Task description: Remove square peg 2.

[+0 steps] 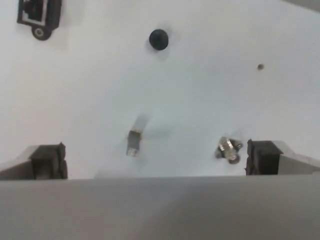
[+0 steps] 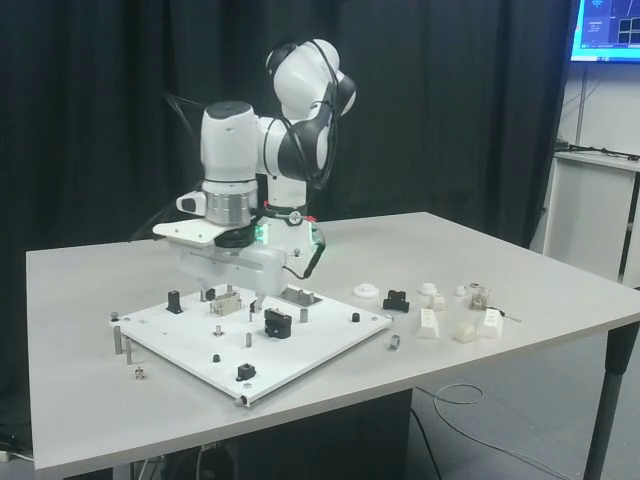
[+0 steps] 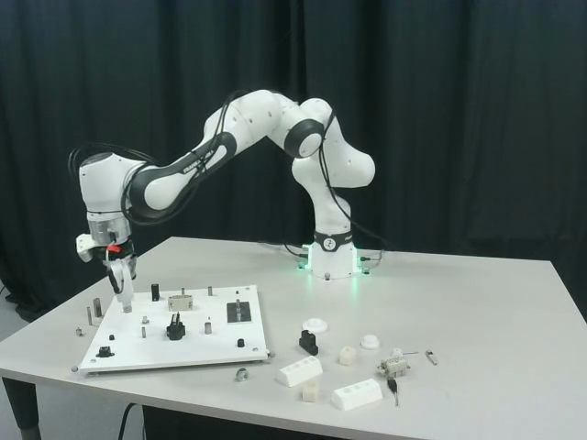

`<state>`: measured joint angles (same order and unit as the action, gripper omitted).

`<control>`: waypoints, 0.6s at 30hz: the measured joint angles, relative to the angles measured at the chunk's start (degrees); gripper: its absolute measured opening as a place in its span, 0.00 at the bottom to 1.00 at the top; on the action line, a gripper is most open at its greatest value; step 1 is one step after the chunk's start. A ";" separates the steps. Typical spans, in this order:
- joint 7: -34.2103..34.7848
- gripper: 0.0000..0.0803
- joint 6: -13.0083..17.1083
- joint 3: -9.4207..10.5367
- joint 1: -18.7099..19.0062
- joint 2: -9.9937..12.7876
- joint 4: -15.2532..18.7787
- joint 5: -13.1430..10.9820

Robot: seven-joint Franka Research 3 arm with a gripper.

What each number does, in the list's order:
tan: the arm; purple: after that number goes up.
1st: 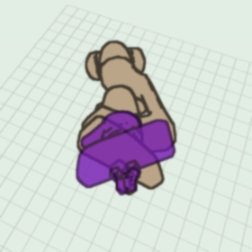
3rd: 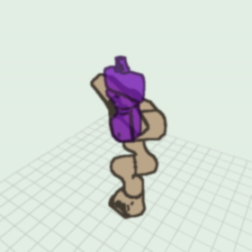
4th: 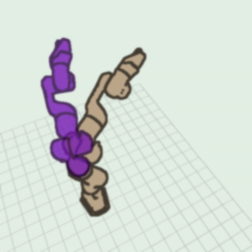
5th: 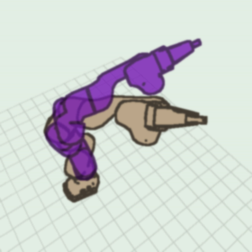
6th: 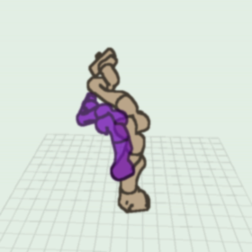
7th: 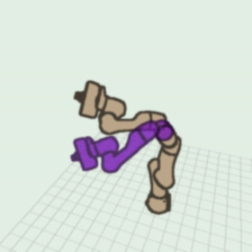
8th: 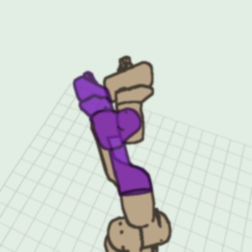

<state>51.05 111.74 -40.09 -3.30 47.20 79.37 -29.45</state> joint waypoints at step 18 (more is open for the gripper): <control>7.23 1.00 15.17 1.62 4.41 -5.96 13.87 0.77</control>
<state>58.28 126.91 -38.47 1.10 41.24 93.24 -28.67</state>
